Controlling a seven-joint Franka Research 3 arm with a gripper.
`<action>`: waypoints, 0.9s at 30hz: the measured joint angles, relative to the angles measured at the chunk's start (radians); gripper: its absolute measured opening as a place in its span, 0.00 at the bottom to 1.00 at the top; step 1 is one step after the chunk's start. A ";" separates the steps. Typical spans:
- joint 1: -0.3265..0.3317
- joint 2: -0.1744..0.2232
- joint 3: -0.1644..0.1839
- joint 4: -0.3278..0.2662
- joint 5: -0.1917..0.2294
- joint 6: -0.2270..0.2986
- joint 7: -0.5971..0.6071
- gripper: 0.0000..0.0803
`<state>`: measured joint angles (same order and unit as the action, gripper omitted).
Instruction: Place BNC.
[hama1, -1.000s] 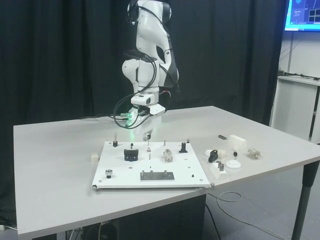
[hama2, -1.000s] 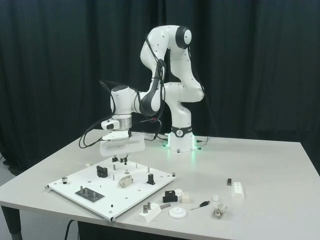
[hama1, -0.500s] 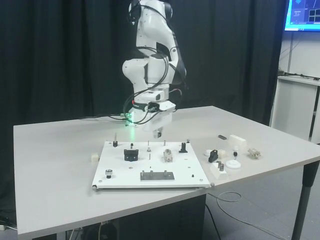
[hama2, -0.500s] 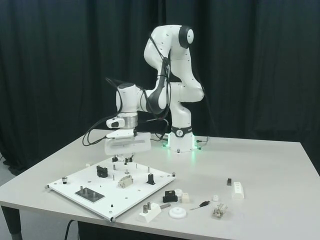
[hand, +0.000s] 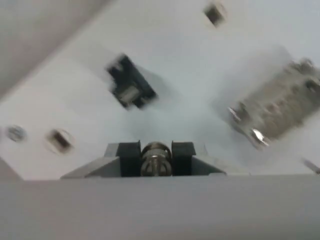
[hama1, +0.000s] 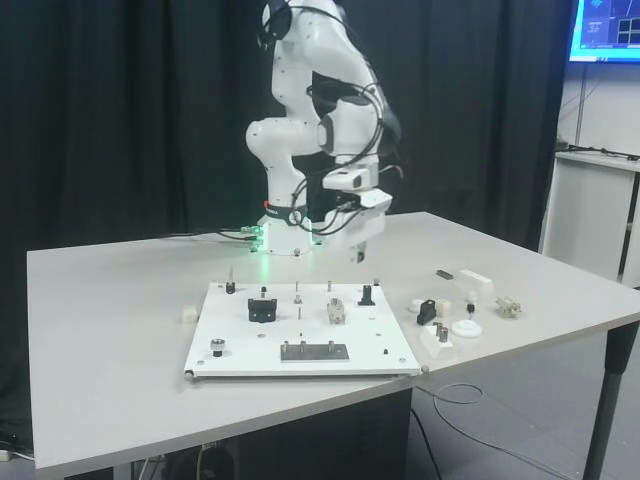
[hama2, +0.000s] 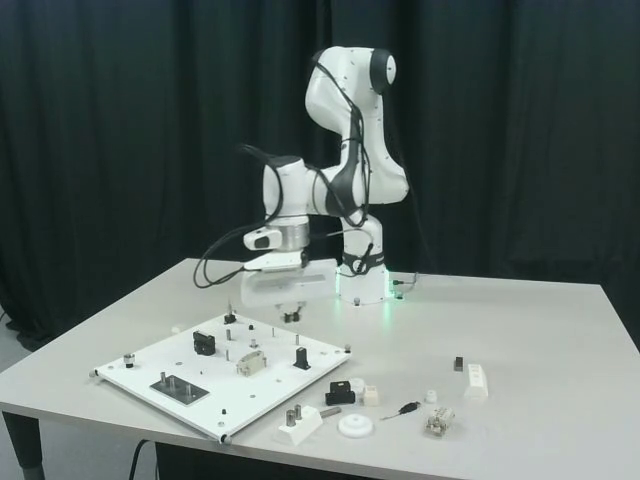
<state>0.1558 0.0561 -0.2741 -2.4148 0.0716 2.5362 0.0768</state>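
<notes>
Above the far edge of the white board (hama1: 300, 335), the gripper (hama1: 358, 257) hung clear of the surface, near the black post (hama1: 368, 294). In the wrist view its two black fingers (hand: 129, 159) were nearly closed, clamped on either side of the BNC (hand: 156, 160), a small metal cylinder held between them. Below lay a black block (hand: 131, 89) and a grey multi-pin connector (hand: 277, 110), apart from each other on the board. Loose white parts (hama2: 355, 425) lay on the grey table (hama2: 540, 350) beside the board.
</notes>
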 joint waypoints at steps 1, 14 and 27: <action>0.007 -0.002 0.004 0.002 0.000 -0.005 0.014 0.16; 0.110 -0.006 0.072 0.021 0.000 -0.068 0.262 0.16; 0.219 0.016 0.143 0.032 -0.004 -0.066 0.502 0.16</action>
<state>0.3743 0.0718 -0.1310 -2.3828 0.0673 2.4698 0.5784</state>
